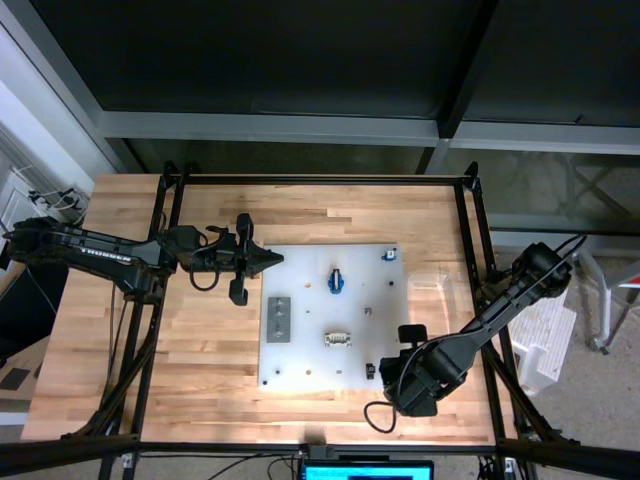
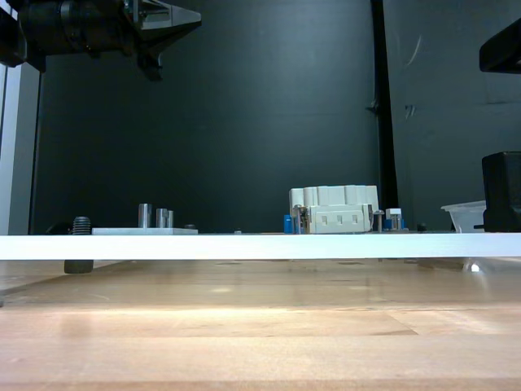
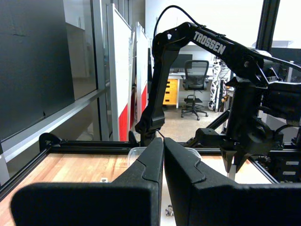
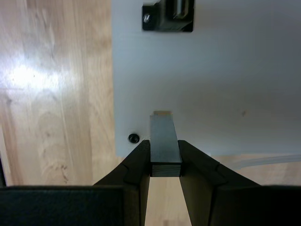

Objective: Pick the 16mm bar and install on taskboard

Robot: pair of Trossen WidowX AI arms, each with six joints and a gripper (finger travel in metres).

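Observation:
My right gripper (image 4: 164,157) is shut on the 16mm bar (image 4: 164,141), a short dark grey bar that sticks out ahead of the fingers. It hangs over the near right corner of the white taskboard (image 4: 211,84), by a corner screw (image 4: 134,138), and sits in no seat. In the high view the right gripper (image 1: 400,385) covers the bar. My left gripper (image 1: 262,262) hovers high at the board's left edge (image 1: 266,290), pointing right. Its fingers (image 3: 153,157) are pressed together with nothing between them.
On the board stand a grey block with pegs (image 1: 278,320), a blue part (image 1: 336,281), a beige connector (image 1: 338,340) and a black socket (image 4: 168,16). A black frame (image 1: 470,230) runs around the wooden table. A clear plastic tub (image 2: 464,216) sits at the right.

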